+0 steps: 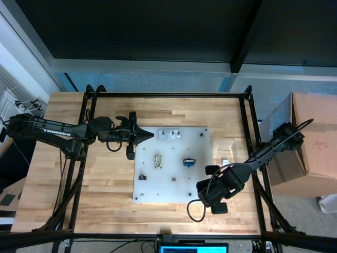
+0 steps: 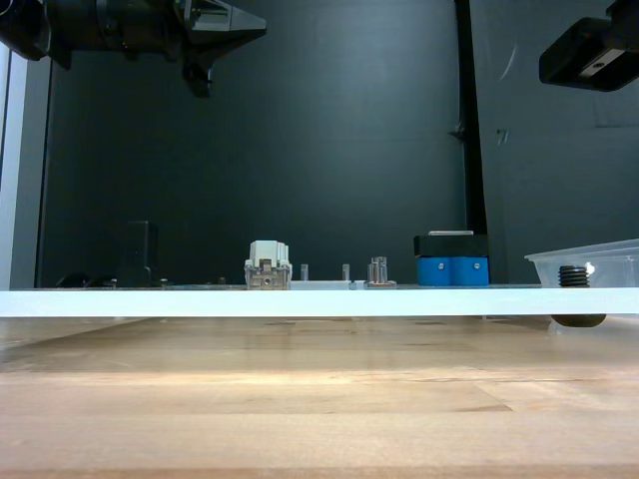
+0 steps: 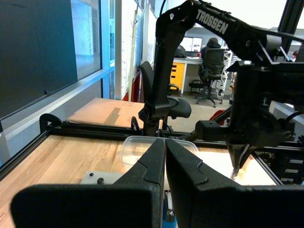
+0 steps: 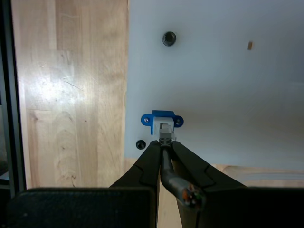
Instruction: Pick the RJ45 connector and install on the taskboard
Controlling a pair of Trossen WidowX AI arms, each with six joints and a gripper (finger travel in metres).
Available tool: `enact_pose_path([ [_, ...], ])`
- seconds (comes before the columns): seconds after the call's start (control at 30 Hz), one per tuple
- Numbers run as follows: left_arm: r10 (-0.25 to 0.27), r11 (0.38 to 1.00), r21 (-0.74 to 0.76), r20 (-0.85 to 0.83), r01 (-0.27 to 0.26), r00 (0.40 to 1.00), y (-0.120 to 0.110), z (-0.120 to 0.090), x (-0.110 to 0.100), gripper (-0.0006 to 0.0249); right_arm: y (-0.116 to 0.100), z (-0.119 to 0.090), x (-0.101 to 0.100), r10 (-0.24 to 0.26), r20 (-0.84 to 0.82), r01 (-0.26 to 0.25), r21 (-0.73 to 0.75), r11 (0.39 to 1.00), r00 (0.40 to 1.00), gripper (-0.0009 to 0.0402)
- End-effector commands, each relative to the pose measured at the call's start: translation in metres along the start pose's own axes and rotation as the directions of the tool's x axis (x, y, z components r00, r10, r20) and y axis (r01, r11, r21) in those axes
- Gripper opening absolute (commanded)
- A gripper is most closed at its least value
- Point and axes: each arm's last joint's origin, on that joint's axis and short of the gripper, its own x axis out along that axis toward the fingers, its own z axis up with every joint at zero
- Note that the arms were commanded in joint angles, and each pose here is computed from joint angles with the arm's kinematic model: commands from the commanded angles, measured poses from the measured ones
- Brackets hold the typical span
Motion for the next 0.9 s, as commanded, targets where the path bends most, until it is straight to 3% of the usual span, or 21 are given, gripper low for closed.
enact_pose_path([
  [0.03,0.000,1.000,0.000,0.000,0.000,1.000,0.0001,0.0000,0.0001,0.0001,0.0009,-0.0003,0.0007,-0.003,-0.001,0.003,-0.002,1.000,1.000,0.0000],
  [0.9,0.000,1.000,0.000,0.000,0.000,1.000,0.0001,0.0000,0.0001,0.0001,0.0039,-0.0041,0.0067,-0.011,0.006,0.011,-0.014,1.000,1.000,0.0000],
])
